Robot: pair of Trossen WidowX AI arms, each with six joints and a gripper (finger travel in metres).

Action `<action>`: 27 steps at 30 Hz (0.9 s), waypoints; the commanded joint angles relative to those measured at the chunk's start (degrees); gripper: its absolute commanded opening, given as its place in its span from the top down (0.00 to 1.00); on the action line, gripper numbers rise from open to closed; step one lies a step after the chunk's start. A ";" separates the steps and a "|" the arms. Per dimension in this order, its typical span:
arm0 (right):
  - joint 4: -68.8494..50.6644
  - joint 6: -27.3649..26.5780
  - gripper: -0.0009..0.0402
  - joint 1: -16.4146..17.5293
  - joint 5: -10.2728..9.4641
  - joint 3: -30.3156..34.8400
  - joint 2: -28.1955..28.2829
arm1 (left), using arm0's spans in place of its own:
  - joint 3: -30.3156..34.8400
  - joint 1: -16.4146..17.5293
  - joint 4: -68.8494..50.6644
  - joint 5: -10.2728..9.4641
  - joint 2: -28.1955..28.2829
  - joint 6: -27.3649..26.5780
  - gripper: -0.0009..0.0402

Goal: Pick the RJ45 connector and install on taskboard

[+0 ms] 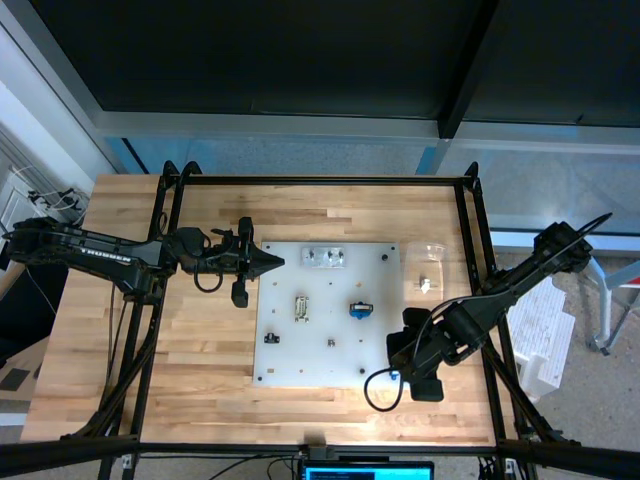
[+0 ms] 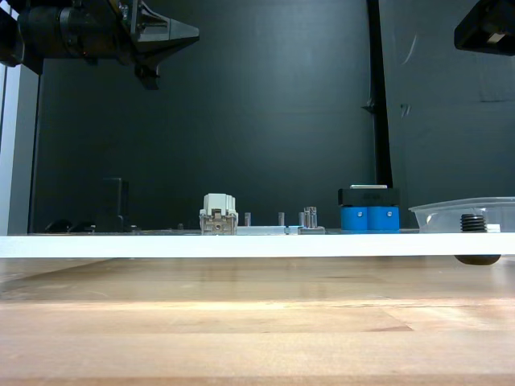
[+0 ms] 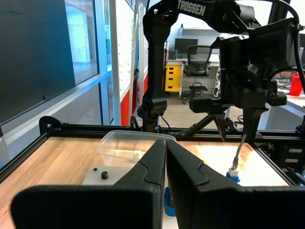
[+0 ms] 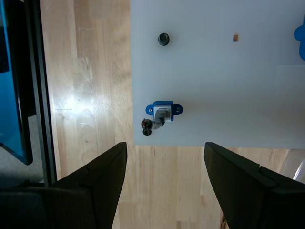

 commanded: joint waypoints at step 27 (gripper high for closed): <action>-2.97 -6.25 0.94 -4.76 1.38 0.02 -4.59 | 0.02 0.00 0.02 0.02 0.00 0.00 0.98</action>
